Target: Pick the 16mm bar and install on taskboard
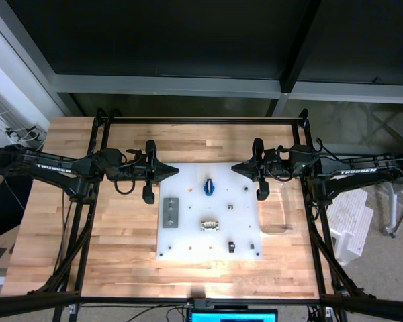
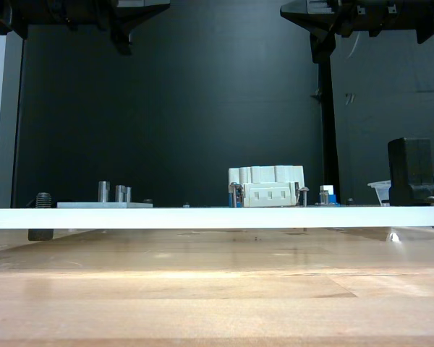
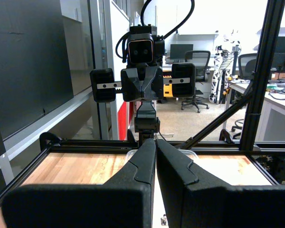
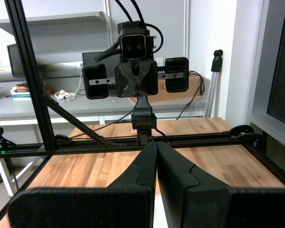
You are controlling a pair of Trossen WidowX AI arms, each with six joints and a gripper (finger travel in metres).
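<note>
I cannot pick out the 16mm bar for certain in any view. A grey plate (image 1: pixel 170 213) on the white taskboard (image 1: pixel 188 251) carries short upright metal pegs (image 2: pixel 103 191). My left gripper (image 1: pixel 176 172) hovers over the board's far left edge, pointing right, fingers (image 3: pixel 145 161) pressed together with nothing between them. My right gripper (image 1: pixel 234 168) hovers over the far right part, pointing left, fingers (image 4: pixel 147 164) likewise shut and empty. The two face each other, well above the board (image 2: pixel 202 217).
On the board sit a blue part (image 1: pixel 209 187), a beige connector (image 2: pixel 266 186) and a small black block (image 1: pixel 232 246). A clear tray (image 1: pixel 280 208) lies just right of the board. A black frame (image 1: pixel 201 121) borders the wooden table.
</note>
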